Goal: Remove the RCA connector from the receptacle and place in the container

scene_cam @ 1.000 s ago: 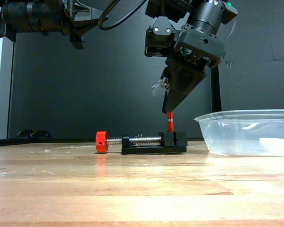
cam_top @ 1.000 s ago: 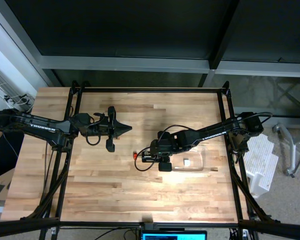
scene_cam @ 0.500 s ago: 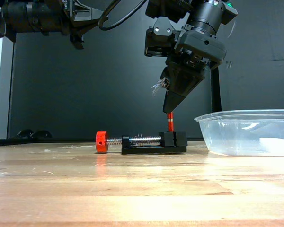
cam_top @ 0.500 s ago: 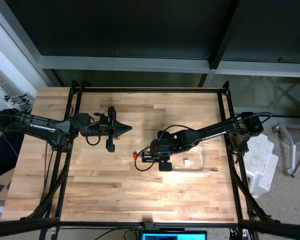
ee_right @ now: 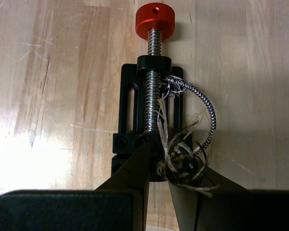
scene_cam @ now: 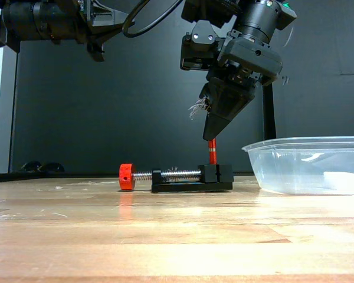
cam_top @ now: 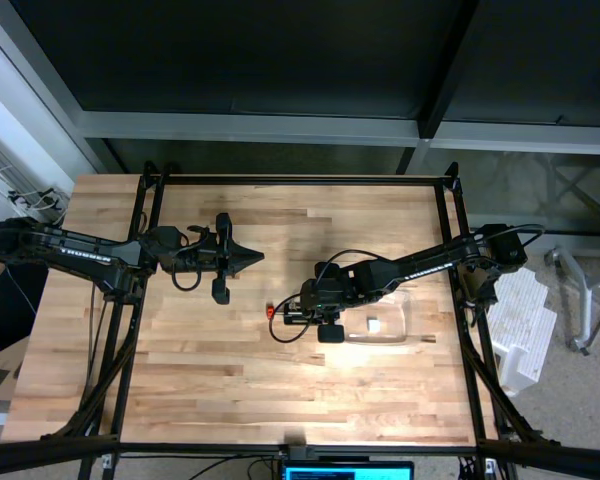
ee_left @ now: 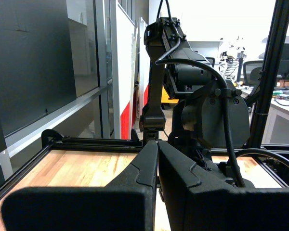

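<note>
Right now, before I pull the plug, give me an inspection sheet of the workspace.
Surface: wooden table, scuffed planks.
Job's things: RCA connector upright in the receptacle; container on the table to its right.
Clutter: small white piece inside the container.
Grippers: right gripper shut on the RCA connector's top; left gripper shut, parked high at left.
Cables: frayed braided wire looping by the right gripper.
Surroundings: black frame; laptop screen at the near edge.

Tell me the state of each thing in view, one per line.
RCA connector, seated upright in the receptacle
receptacle, flat on the table
container, upright, holds only a small white piece
right gripper, shut on the RCA connector's top
left gripper, shut, raised over the table's left side
</note>
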You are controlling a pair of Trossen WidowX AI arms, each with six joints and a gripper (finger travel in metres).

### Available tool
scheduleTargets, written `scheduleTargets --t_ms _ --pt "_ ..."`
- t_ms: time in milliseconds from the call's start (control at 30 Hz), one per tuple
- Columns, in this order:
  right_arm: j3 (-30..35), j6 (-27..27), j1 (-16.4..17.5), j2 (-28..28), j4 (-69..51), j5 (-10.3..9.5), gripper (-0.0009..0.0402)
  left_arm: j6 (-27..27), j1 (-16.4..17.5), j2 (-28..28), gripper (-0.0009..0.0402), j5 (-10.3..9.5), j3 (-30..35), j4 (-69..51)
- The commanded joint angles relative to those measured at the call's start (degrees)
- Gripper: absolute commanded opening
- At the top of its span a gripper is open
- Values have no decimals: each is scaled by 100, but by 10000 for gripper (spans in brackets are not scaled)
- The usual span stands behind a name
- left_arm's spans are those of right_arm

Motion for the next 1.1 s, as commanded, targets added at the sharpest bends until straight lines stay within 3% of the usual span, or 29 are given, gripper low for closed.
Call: scheduleTargets --t_ms 33,433,1100 --pt "2 2 2 -37 -2 17 1 0 0 2 0 0 2 0" --pt "15 2 0 -254 -197 17 0 0 0 2 0 0 2 0" --pt "15 9 2 -1410 -284 17 0 2 0 2 0 0 2 0"
